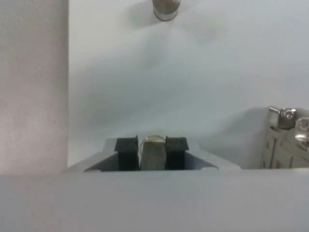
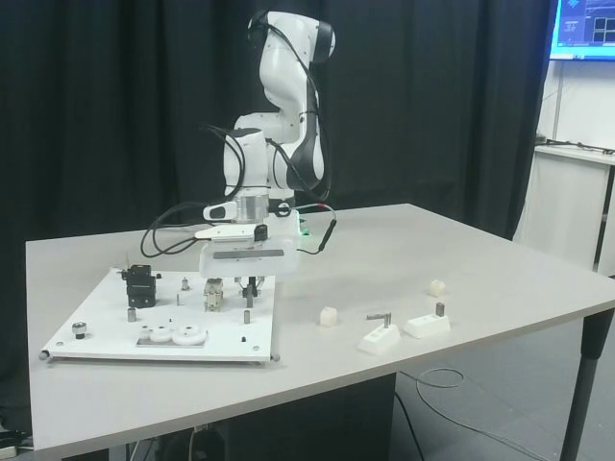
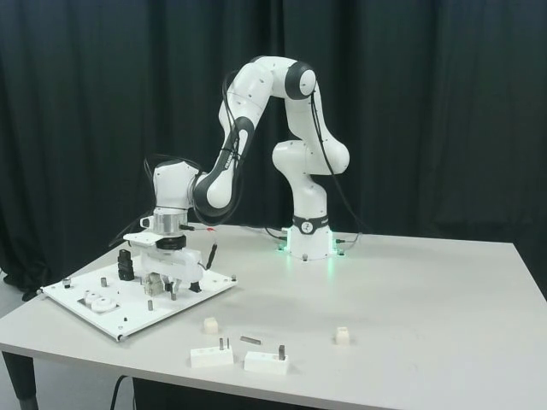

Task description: Insert square peg 3.

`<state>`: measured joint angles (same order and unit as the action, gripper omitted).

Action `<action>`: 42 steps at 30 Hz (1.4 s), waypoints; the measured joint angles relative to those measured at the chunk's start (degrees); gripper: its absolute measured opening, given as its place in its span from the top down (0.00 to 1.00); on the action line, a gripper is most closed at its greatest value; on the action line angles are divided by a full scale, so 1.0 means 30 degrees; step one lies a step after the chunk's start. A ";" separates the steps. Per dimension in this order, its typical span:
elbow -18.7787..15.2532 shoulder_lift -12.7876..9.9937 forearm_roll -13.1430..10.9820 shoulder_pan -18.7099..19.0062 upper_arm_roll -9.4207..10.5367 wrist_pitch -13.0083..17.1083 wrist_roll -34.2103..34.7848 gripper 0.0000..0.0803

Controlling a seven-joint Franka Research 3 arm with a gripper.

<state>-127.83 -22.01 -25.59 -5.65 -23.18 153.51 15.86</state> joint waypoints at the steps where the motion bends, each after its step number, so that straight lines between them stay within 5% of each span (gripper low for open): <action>1: 0.0000 0.0000 0.0000 0.0000 0.0000 0.0000 0.0000 0.86; 42: -0.0139 -0.0036 -0.0628 0.0044 -0.0084 0.0026 0.0360 0.86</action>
<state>-128.25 -22.12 -27.48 -5.52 -23.44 153.59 16.94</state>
